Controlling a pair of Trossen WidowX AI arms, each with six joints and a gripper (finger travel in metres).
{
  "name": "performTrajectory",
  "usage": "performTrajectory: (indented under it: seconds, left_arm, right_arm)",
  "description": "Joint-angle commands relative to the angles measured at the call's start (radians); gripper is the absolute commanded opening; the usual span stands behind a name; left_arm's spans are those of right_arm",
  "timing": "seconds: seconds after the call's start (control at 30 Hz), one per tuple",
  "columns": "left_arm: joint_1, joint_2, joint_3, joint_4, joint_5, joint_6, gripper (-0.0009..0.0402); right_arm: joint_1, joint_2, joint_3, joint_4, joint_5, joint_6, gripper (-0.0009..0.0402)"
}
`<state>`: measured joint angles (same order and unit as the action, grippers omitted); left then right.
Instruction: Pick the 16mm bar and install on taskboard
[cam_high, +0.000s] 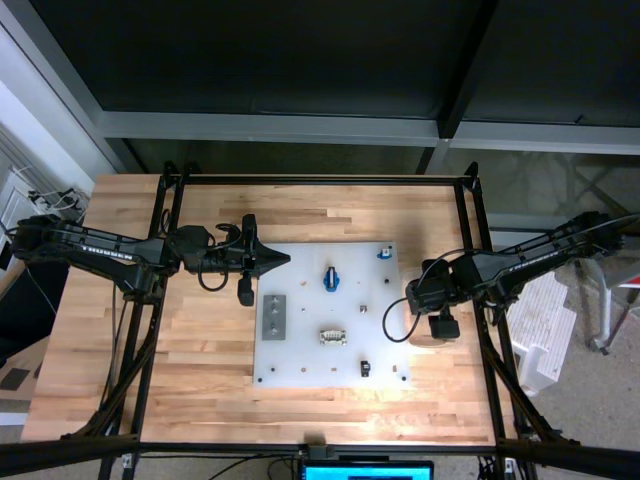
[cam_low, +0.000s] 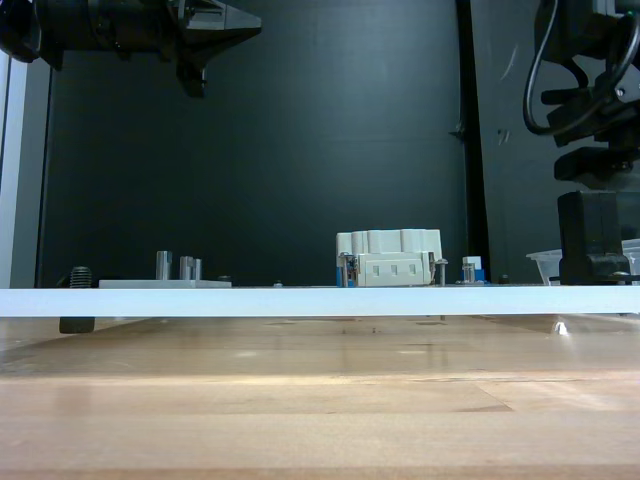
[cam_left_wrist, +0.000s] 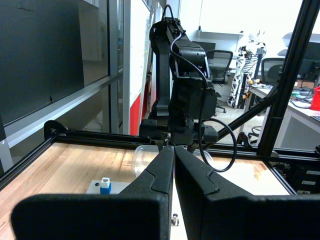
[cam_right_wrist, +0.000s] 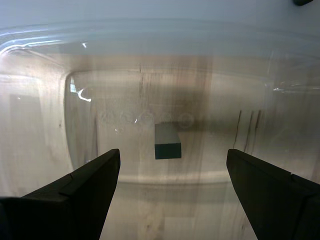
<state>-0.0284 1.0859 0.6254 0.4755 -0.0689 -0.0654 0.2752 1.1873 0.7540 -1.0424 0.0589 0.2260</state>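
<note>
Bar (cam_right_wrist: 167, 141) loose in the tub, fingers wide

It lies free on the floor of the clear tub (cam_right_wrist: 40, 100), room all round it. Right gripper (cam_right_wrist: 173, 156) hangs above, fingers spread far apart, gripping nothing. Left gripper (cam_high: 275, 259) hovers high over the white board's (cam_high: 300, 370) far left edge, fingers pressed together, empty.

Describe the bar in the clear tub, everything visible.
The bar is a small, dark, block-shaped piece lying free on the floor of the clear tub. The right gripper hangs open over it, fingers clear of it. The left gripper, shut, is raised over the board's left edge.
</note>
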Motion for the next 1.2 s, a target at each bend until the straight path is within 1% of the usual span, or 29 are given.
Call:
performTrajectory:
  seconds: [0.03,0.43,0.97,1.2]
  left_arm:
    - [0.001,0.000,0.000,0.000,0.000,0.000,0.0001]
    - [0.001,0.000,0.000,0.000,0.000,0.000,0.0001]
    - [0.001,0.000,0.000,0.000,0.000,0.000,0.0001]
    - [0.001,0.000,0.000,0.000,0.000,0.000,0.0001]
  right_arm:
    - [0.002,0.000,-0.011,0.012,-0.001,0.000,0.0299]
    - [0.010,0.000,-0.043,0.042,-0.007,-0.006,0.0299]
    - [0.020,0.000,-0.051,0.047,-0.008,0.003,0.0299]
    - [0.023,0.000,-0.073,0.085,-0.008,0.035,0.0299]
